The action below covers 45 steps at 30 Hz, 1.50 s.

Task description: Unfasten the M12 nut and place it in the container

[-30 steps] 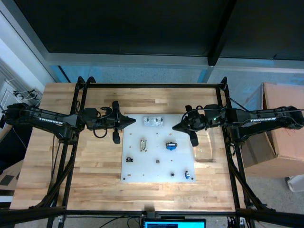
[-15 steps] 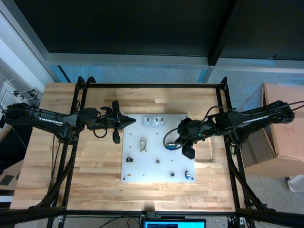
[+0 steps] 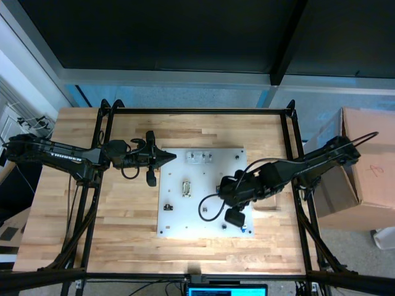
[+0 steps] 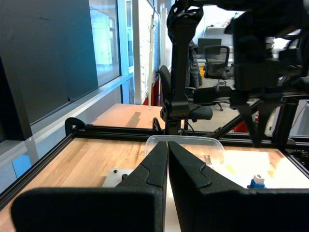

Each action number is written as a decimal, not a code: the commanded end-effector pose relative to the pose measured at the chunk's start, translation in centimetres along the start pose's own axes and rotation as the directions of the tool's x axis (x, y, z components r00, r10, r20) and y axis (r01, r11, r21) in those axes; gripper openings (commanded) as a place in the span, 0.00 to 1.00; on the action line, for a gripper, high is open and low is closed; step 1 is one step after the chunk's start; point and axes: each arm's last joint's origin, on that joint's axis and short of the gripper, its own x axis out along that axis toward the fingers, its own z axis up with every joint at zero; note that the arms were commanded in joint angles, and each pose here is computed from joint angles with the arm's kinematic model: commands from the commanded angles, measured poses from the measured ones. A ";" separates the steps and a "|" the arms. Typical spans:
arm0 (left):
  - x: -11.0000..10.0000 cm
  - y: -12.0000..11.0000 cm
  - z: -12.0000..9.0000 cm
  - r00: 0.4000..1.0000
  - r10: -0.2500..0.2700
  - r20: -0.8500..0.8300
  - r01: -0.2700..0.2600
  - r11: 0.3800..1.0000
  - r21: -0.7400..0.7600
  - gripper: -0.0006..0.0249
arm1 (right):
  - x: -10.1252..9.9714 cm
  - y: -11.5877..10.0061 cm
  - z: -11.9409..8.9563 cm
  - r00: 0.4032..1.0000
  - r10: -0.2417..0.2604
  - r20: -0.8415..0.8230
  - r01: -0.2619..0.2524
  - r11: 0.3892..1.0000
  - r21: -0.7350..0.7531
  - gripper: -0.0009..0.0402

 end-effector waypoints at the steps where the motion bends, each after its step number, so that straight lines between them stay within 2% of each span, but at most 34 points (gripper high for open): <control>1: 0.0 0.0 0.0 1.000 0.000 0.000 0.000 1.000 0.000 0.02 | 0.2 1.2 0.3 0.998 -0.027 -0.053 0.027 1.000 0.003 0.02; 5: 0.0 0.0 0.0 1.000 0.000 0.000 0.000 1.000 0.000 0.02 | 1.0 2.5 0.4 0.985 -0.026 -0.171 0.026 1.000 -0.002 0.02; 10: 0.0 0.0 0.0 1.000 0.000 0.000 0.000 1.000 0.000 0.02 | 2.3 3.6 -0.1 0.967 -0.083 -0.241 0.085 0.996 -0.004 0.02; 14: 0.0 0.0 0.0 1.000 0.000 0.000 0.000 1.000 0.000 0.02 | 3.2 4.0 -0.5 0.960 -0.106 -0.261 0.117 0.993 0.028 0.02; 24: 0.0 0.0 0.0 1.000 0.000 0.000 0.000 1.000 0.000 0.02 | 4.0 4.2 -0.7 0.956 -0.124 -0.265 0.146 0.987 0.062 0.03; 28: 0.0 0.0 0.0 1.000 0.000 0.000 0.000 1.000 0.000 0.02 | 5.2 4.2 -1.0 0.948 -0.143 -0.283 0.165 0.985 0.057 0.10; 34: 0.0 0.0 0.0 1.000 0.000 0.001 0.000 1.000 0.000 0.02 | 7.1 4.3 -1.2 0.943 -0.175 -0.282 0.203 0.977 0.072 0.24; 41: 0.0 0.0 0.0 1.000 0.000 0.000 0.000 1.000 0.000 0.02 | 9.1 4.5 -1.5 0.938 -0.186 -0.293 0.228 0.967 0.115 0.40; 45: 0.0 0.0 0.0 1.000 0.000 0.000 0.000 1.000 0.000 0.02 | 10.1 4.5 -2.1 0.943 -0.167 -0.288 0.213 0.967 0.137 0.46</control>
